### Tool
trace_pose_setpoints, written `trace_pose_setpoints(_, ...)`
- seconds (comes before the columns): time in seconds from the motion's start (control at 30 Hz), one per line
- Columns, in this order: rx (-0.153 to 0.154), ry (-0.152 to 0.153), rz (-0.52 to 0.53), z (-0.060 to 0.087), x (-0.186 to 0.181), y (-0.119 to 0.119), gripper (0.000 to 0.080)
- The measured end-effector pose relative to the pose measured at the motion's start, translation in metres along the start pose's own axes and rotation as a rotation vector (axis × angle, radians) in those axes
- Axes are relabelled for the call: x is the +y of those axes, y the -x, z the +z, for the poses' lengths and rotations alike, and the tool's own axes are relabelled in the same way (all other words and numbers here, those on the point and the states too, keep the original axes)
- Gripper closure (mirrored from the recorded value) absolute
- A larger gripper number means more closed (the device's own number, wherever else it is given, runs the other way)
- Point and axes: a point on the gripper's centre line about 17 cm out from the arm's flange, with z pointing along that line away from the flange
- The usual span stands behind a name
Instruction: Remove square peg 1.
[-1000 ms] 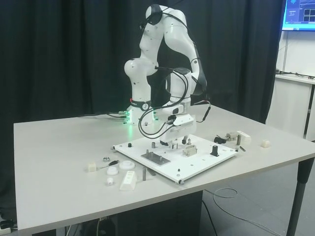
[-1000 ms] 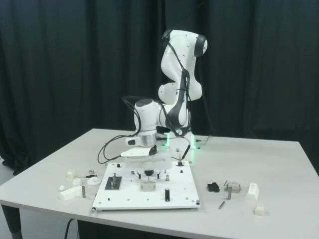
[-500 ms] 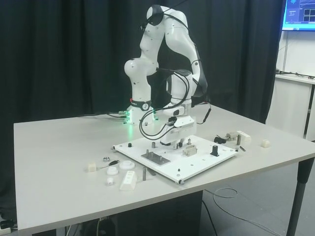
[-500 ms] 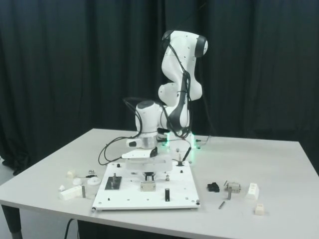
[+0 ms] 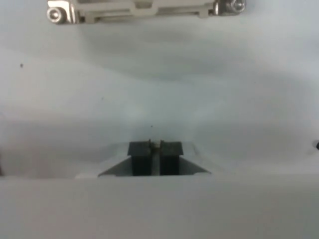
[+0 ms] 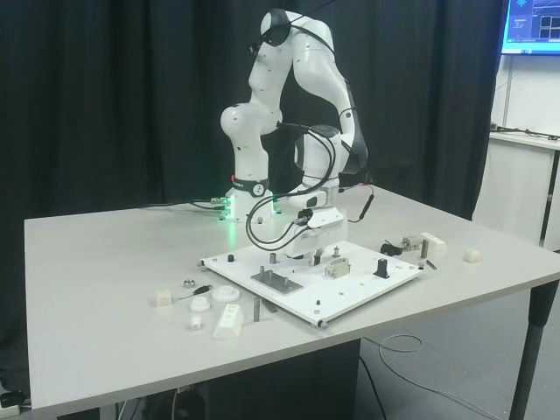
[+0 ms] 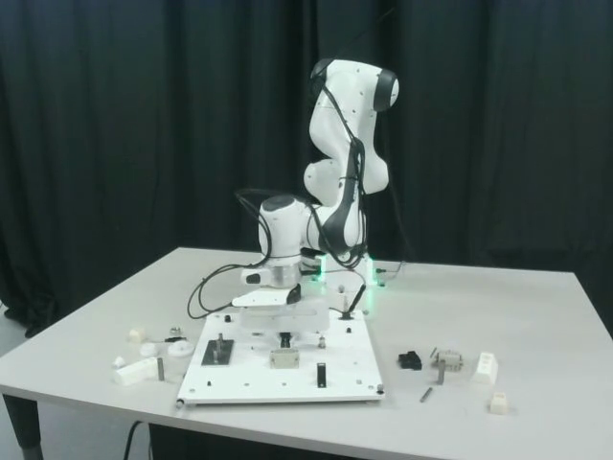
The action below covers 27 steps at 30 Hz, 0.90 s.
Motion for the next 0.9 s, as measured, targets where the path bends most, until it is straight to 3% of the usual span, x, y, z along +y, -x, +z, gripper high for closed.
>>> trace_pose_setpoints(0.9,-0.002,-0.028,-0.009,-0.017,0.000,0.000,0.0771)
